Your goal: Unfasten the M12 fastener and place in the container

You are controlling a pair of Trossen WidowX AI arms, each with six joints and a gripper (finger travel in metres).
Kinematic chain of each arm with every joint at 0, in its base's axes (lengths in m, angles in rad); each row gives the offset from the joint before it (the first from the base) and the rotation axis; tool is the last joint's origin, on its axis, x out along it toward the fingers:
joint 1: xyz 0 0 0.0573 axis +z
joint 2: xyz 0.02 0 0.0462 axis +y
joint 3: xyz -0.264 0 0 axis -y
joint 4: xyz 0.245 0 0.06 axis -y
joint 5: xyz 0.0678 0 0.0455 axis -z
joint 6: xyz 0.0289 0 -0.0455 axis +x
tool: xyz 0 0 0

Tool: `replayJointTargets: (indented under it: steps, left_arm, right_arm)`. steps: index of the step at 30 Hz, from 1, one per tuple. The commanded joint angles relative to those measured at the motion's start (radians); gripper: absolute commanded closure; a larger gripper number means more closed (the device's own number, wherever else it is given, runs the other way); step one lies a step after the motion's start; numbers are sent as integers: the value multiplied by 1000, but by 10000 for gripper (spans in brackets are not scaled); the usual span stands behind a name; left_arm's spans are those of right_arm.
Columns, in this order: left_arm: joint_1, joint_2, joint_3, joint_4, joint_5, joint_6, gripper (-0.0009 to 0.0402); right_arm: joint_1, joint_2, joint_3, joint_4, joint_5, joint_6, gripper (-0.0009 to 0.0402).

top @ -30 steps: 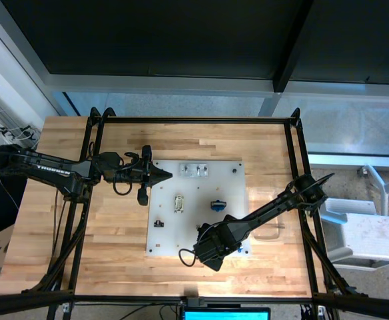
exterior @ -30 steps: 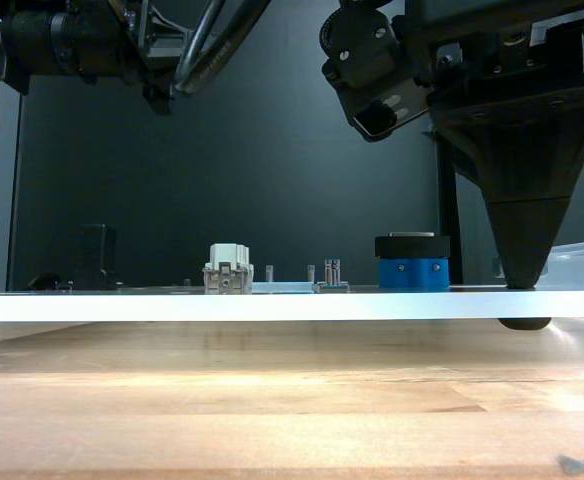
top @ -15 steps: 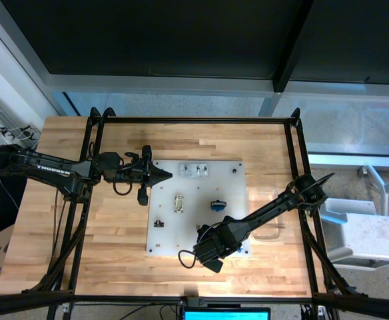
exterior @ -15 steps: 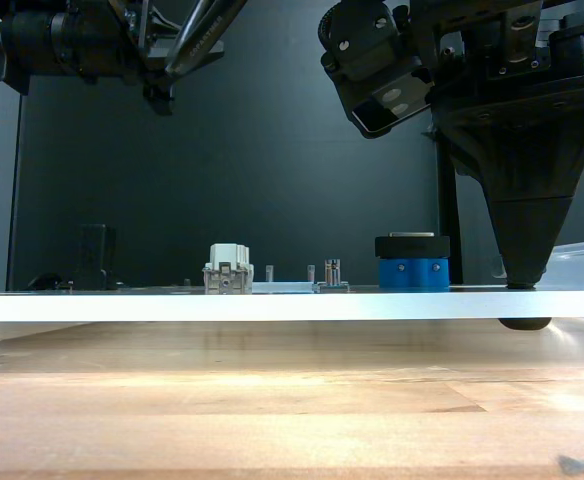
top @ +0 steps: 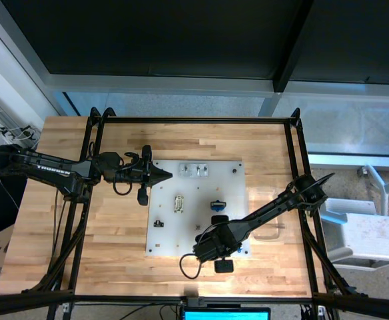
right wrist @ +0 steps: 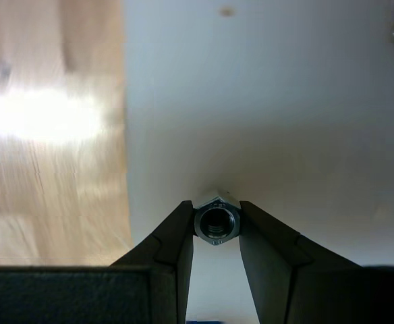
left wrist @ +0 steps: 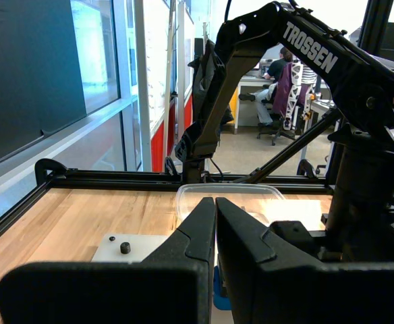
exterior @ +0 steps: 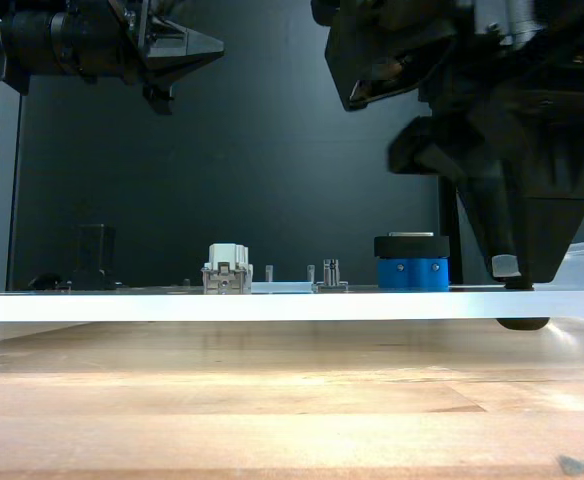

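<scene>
Two fingers of the right gripper (right wrist: pixel 215 210) pinch the silver nut (right wrist: pixel 216 223) over the white board (top: pixel 171 233), close to its near right edge. I cannot tell whether the nut is on its stud. Beside the board's right edge, the clear tray (top: pixel 272 235) lies under the right arm, apart from the nut. Farther off, the left gripper (top: pixel 166 175) hovers over the board's far left edge, fingers pressed together.
</scene>
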Motion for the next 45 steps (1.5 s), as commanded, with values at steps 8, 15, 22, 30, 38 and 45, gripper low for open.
replayJointTargets:
  steps: [8, 15, 22, 30, 38, 45]
  left_arm:
    - [0, 0, 0, 0, 0, 0, 393]
    - [0, 0, 0, 0, 0, 0, 393]
    - [0, 0, 0, 0, 0, 0, 393]
    - [0, 0, 0, 0, 0, 0, 393]
    - [0, 0, 0, 0, 0, 0, 393]
    - [0, 0, 0, 0, 0, 0, 393]
  right_arm:
    - [0, -5, 0, -5, -3, -547, 393]
    - [-2, -15, 0, -7, -2, -728, 393]
    - [-2, -59, 0, -35, -3, -697, 393]
    - [-7, -146, -31, -71, 9, -495, 393]
    - [-14, -267, -176, -36, 36, -270, 393]
    - [-18, -391, -335, 20, 35, -213, 393]
